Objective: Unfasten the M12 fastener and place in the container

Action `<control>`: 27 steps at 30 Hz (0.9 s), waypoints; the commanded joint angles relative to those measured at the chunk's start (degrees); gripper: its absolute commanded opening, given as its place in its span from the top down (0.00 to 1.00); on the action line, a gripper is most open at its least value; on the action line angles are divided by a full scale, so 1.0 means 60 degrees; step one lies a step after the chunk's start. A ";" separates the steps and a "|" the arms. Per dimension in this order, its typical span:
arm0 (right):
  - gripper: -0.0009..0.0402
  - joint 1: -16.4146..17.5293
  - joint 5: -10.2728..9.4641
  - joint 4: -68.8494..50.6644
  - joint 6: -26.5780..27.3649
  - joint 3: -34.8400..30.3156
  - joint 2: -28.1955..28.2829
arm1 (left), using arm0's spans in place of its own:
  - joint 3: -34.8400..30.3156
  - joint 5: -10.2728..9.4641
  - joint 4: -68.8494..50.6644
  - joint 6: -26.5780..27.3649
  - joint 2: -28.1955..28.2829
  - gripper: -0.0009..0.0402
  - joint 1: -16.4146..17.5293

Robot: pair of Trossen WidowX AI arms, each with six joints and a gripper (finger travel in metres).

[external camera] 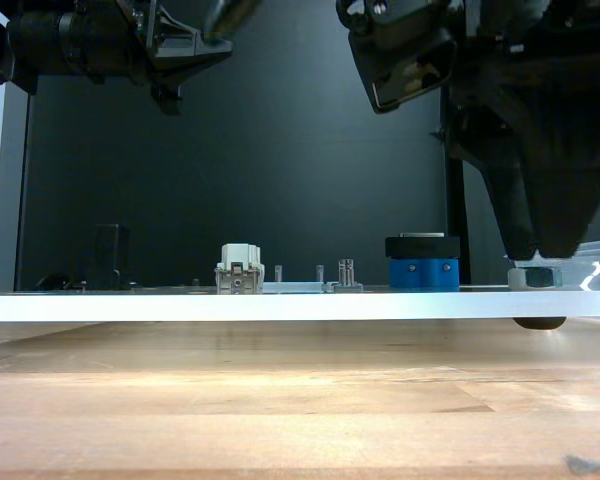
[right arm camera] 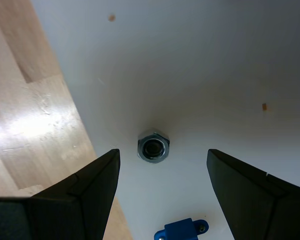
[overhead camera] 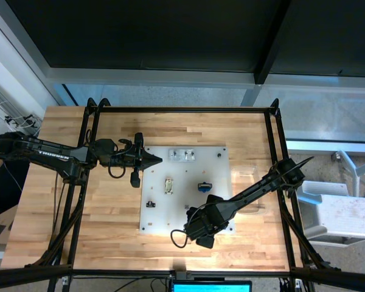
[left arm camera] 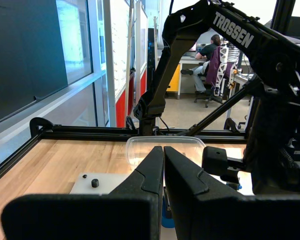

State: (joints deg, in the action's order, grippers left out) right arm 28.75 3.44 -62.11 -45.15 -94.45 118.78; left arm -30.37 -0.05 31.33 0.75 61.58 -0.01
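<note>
Your right gripper (right arm camera: 162, 152) hangs low over the flat white board's (overhead camera: 164, 213) near right edge. Its fingers are spread wide, leaving bare board on both sides of the small silver hexagonal nut (right arm camera: 153, 146) between them. A blue plastic block (overhead camera: 204, 187) stands near, on the far side. Your right arm crosses above the clear rectangular plastic container (overhead camera: 246, 173), right of the board. The left gripper (overhead camera: 157, 160), fingers together, hangs high over the board's far left, well apart.

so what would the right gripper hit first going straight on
Likely the silver nut, centred under the open right gripper; its fingers would straddle it onto the white board. Left gripper hangs shut at the board's far left.
</note>
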 commanded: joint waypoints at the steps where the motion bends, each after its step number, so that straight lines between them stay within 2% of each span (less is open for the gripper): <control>1: 0.39 0.0000 0.0000 0.0062 0.0109 0.0066 -0.0004 | 0.0000 0.0000 0.0004 0.0000 0.0004 0.98 0.0004; 17: 0.40 -0.0091 0.0011 0.0554 0.0109 0.0466 -0.0004 | 0.0000 0.0000 0.0004 0.0000 0.0004 0.98 0.0000; 21: 0.47 -0.0102 0.0000 0.0572 0.0113 0.0474 -0.0007 | 0.0000 0.0000 0.0004 0.0000 0.0004 0.98 0.0004; 27: 0.64 -0.0106 -0.0004 0.0568 0.0149 0.0474 -0.0007 | 0.0000 0.0000 0.0004 0.0000 0.0004 0.98 0.0000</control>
State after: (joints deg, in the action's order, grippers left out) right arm 28.12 3.27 -58.46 -44.25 -91.59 118.78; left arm -30.37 -0.08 31.33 0.75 61.58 -0.01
